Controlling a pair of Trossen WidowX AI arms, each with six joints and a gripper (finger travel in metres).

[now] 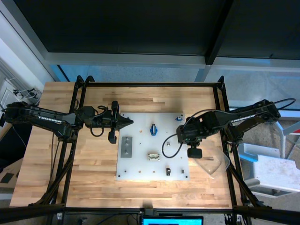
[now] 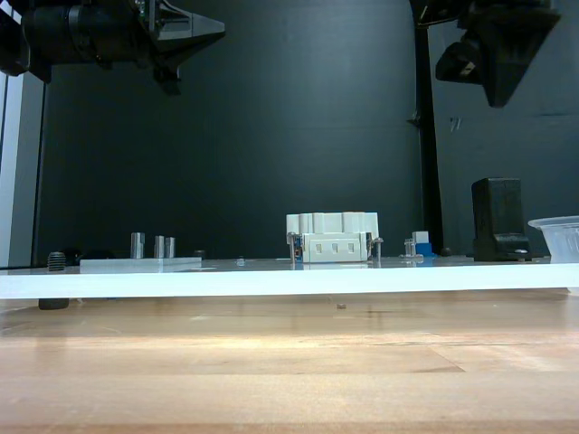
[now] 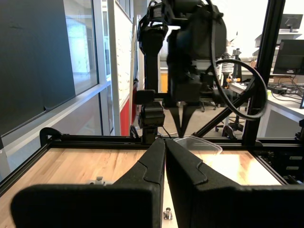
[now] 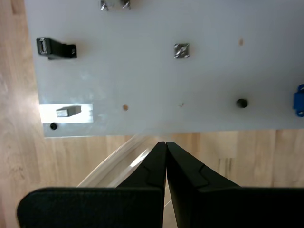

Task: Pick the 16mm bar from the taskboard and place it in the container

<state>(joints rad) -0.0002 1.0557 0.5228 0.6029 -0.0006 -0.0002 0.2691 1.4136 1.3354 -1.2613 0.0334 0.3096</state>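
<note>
Table (image 1: 56, 178) carries white board (image 1: 140, 164) at centre. Left gripper (image 3: 165, 140) closed, empty, over board's far left corner, likely parked clear. Right gripper (image 4: 165, 142) closed, empty, high over board's right edge. Clear tray (image 1: 213, 166) just off that edge, handy for drop. Bar (image 4: 68, 111) lies in shiny slot at board's near right corner, probably against rolling.

white taskboard (image 1: 140, 164) on pale, striped wood table (image 1: 70, 178). grey block (image 1: 126, 146), blue plug (image 1: 153, 129), clear container (image 1: 211, 165). black left gripper (image 1: 131, 122) and right gripper (image 4: 166, 143) at the board's side edges.

Left pincer (image 1: 130, 122) over taskboard (image 1: 140, 166), right pincer (image 1: 194, 153) — over container (image 1: 211, 165)
</note>
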